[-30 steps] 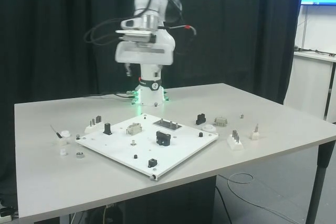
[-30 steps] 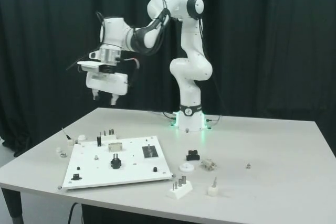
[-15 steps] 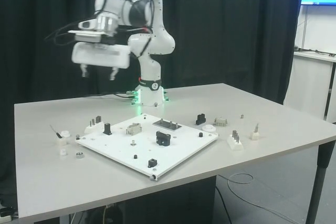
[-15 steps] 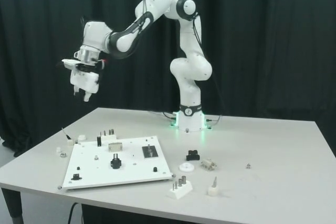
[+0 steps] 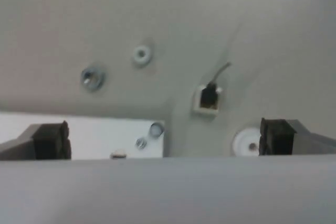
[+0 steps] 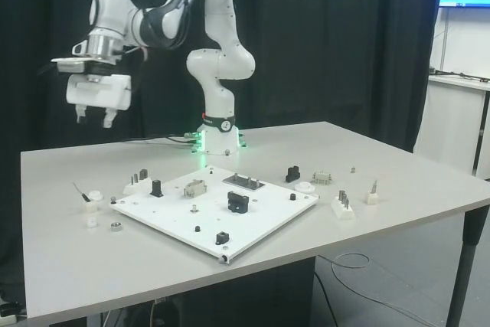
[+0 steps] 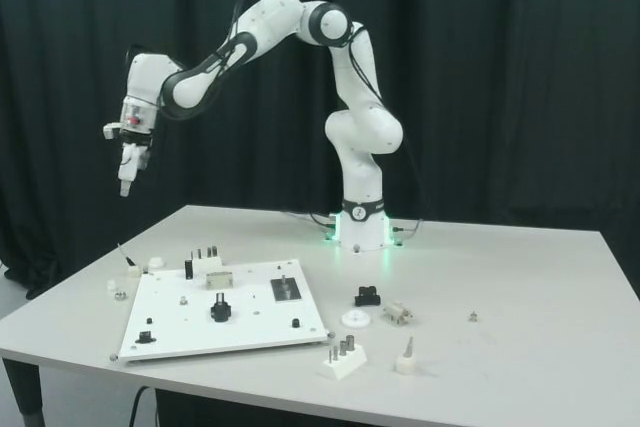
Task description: Pick USB.
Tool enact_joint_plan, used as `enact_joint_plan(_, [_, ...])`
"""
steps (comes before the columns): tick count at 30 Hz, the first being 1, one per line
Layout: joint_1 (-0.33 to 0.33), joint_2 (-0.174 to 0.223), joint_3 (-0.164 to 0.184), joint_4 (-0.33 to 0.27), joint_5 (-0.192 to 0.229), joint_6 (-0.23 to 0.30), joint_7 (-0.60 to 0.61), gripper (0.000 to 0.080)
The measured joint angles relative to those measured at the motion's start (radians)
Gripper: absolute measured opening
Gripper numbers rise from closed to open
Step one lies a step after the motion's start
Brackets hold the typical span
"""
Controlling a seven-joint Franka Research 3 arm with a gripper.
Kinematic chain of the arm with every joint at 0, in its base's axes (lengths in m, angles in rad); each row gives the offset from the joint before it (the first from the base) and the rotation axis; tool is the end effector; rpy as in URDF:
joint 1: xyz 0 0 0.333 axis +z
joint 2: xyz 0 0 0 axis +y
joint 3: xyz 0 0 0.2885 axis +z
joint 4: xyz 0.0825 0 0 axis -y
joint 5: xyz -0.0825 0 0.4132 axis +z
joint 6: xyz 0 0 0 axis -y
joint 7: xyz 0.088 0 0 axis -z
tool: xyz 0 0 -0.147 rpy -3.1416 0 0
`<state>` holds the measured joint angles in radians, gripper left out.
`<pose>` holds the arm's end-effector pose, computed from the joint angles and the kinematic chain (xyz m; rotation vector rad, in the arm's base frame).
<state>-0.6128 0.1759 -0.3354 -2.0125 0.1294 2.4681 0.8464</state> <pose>0.3785 -0.5183 0.3198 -1.8310 2.4828 -0.4547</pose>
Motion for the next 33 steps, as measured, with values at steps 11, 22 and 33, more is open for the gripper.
enact_joint_plan(11, [-0.058, 0.116, -0.004, 0.108, 0.049, -0.073, 0.015, 0.0800])
enact_joint_plan(22, [-0.087, 0.220, -0.003, 0.193, 0.101, -0.137, 0.015, 0.0800])
enact_joint_plan(33, [-0.088, 0.306, 0.002, 0.262, 0.164, -0.182, 0.015, 0.0800])
